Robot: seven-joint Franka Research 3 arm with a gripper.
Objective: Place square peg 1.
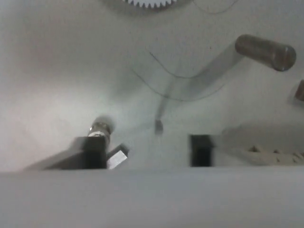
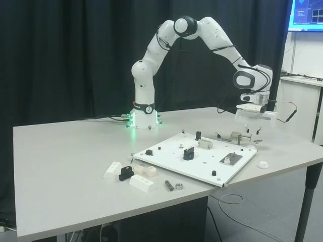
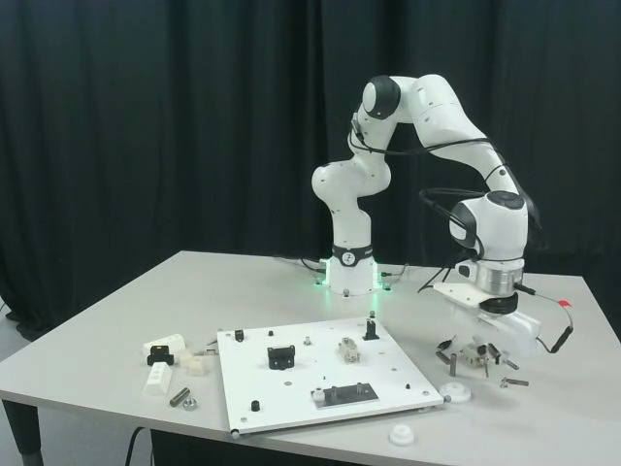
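Observation:
My gripper point(image 1: 148, 152) is open, its two black fingers point(image 1: 95, 152) wide apart with nothing between them. A small grey square-ended peg point(image 1: 116, 158) lies on the table right beside one finger, and a short round metal piece point(image 1: 100, 127) sits just past it. In the room views the gripper point(image 2: 251, 127) point(image 3: 482, 333) hangs low over a cluster of loose metal parts point(image 3: 475, 354) on the table, off the far right side of the white assembly board point(image 2: 202, 162) point(image 3: 291, 388).
A dark cylinder point(image 1: 266, 51) and a white gear point(image 1: 149, 3) lie farther out on the table. White blocks and a black part point(image 2: 128, 174) lie left of the board. White discs point(image 3: 454, 392) rest near the table's front edge. Fixtures stand on the board.

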